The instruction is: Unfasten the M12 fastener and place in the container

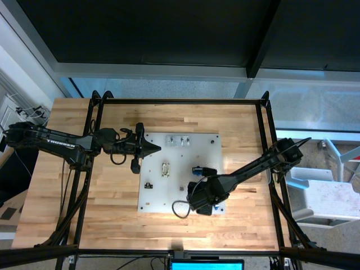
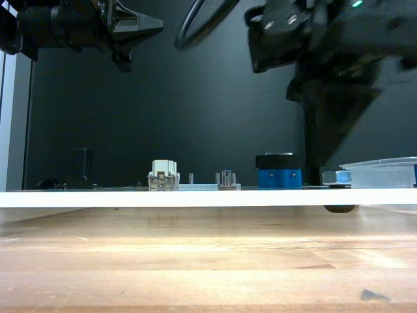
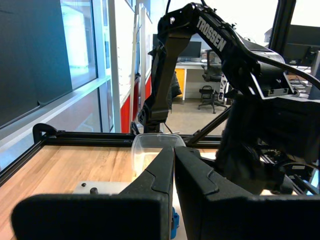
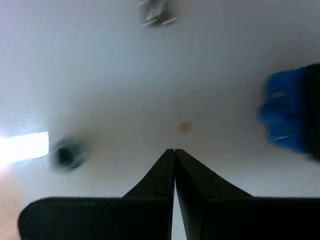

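A silver nut (image 4: 65, 155) with a dark centre shows on the white board (image 4: 125, 85), off to one side of my right gripper (image 4: 174, 151). That gripper is shut with nothing between its fingers. It points down at the board's near right part (image 1: 203, 205). In the low view its fingers (image 2: 320, 171) come down just left of a small silver piece (image 2: 330, 177) in front of the clear container (image 2: 381, 173). I cannot tell whether the nut is on its stud. The container (image 3: 154, 148) looks empty in the left wrist view. My left gripper (image 1: 156, 148) hangs shut over the board's far left edge.
A blue block with a black top (image 2: 279, 173) stands just left of the right gripper. A white connector (image 2: 163, 177) and small silver posts (image 2: 225, 178) sit mid-board. Black frame rails (image 1: 180, 101) ring the wooden table.
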